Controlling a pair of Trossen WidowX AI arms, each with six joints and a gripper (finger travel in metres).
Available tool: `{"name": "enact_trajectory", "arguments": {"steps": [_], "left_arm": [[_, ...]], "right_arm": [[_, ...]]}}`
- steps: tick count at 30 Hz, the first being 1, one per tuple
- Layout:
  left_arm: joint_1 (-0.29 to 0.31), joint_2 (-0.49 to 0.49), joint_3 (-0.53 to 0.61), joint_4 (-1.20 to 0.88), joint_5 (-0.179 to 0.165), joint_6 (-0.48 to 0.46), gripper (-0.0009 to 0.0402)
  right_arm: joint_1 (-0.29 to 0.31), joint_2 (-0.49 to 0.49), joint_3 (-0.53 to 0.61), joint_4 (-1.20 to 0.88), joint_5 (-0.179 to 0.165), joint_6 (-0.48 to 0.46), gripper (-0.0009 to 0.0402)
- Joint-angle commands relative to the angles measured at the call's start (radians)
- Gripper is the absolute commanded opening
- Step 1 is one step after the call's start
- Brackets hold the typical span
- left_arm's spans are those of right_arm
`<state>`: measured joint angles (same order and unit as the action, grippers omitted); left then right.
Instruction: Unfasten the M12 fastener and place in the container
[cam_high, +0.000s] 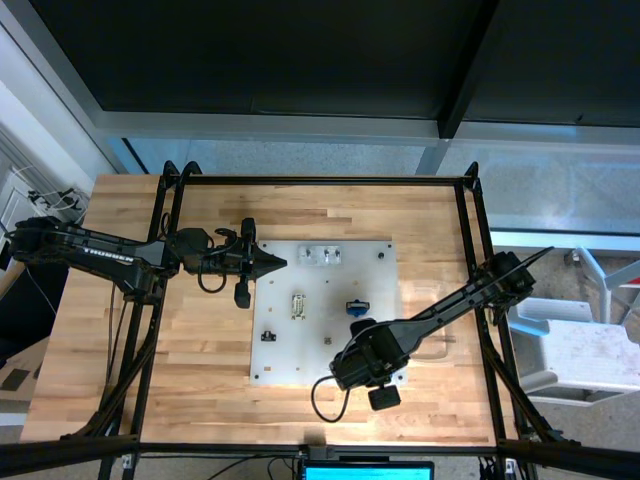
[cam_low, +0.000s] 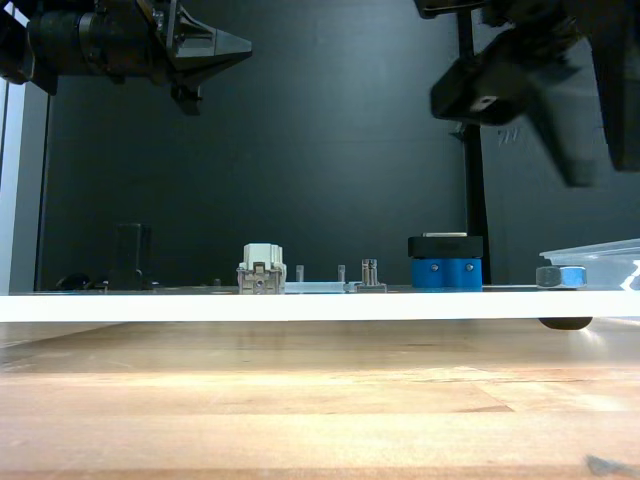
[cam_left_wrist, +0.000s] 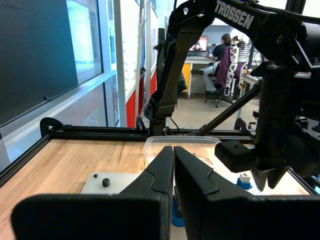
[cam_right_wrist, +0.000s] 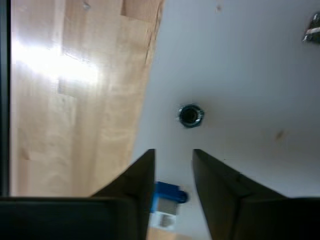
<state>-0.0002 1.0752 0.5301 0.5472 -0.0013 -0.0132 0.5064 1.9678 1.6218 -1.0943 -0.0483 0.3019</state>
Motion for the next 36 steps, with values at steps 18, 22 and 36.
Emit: {"name": "enact_trajectory", "arguments": {"steps": [18,22,36], "left_arm": [[0.000,0.000,0.000,0.000,0.000,0.000,0.0000],[0.000,0.000,0.000,0.000,0.000,0.000,0.0000],[0.000,0.000,0.000,0.000,0.000,0.000,0.0000]], "right_arm": [[0.021,-0.003,-0.137,0.191,-0.021,0.106,0.0000],[0.016,-0.003,-0.166,0.235,-0.024,0.101,0.0000],[-0.001,-0.003,-0.174,0.235,0.009,0.063,0.0000]]}}
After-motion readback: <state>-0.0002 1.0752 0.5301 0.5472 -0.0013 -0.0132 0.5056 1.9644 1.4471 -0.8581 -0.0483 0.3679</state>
